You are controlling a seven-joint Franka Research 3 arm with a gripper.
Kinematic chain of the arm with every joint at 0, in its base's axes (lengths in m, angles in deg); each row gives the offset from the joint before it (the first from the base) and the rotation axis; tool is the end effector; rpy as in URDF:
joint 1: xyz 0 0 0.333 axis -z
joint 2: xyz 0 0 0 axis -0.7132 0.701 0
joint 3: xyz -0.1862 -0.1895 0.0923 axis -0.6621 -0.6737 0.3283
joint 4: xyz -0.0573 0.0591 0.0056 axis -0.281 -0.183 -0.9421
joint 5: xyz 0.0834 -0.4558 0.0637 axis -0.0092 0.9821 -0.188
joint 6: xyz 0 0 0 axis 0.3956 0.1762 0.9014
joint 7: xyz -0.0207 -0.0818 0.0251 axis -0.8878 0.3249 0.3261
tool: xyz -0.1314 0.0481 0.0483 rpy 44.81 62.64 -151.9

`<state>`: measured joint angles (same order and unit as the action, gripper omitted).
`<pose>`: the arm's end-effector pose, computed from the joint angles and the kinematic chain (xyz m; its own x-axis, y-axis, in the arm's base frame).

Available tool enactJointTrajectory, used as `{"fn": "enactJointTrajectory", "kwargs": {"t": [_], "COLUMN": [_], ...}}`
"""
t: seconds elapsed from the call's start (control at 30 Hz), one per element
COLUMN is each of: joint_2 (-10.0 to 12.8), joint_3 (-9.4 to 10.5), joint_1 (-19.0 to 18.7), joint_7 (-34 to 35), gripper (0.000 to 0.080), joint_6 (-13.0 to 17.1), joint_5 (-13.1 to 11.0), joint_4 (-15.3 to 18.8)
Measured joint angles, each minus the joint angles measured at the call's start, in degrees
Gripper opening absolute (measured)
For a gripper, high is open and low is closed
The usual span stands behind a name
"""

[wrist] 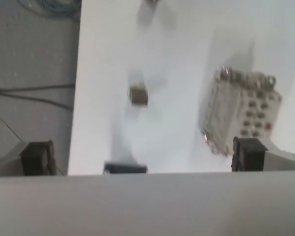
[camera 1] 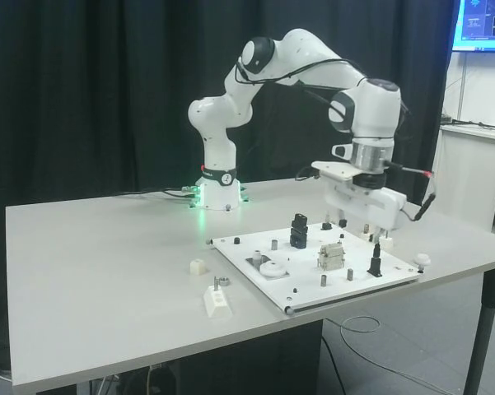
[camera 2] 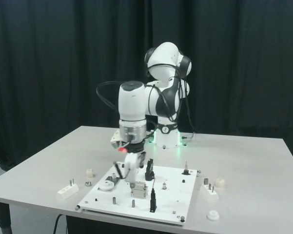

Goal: Pick square peg 2.

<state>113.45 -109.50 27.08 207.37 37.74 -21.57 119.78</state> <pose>0.7754 0.0017 0.2164 -0.5813 -0.8115 0.0593 -0.8124 0.5830 0.0144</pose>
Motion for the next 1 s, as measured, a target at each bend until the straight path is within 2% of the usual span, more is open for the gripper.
{"fn": "enactJointTrajectory", "kwargs": {"t": [0.23, 0.63, 1.0], "joint_2": [-1.0, -1.9, -1.9], "joint_3": [0.01, -0.01, -0.03], "joint_1": [-2.4, -7.8, -11.7], "joint_7": [-3.9, -6.8, -14.4], "gripper": [0.0800, 0.0800, 0.0800], "joint_6": [-2.7, -4.9, -6.7], "joint_5": [0.0, 0.5, 2.6], "joint_4": [-0.9, -2.2, -3.7]}}
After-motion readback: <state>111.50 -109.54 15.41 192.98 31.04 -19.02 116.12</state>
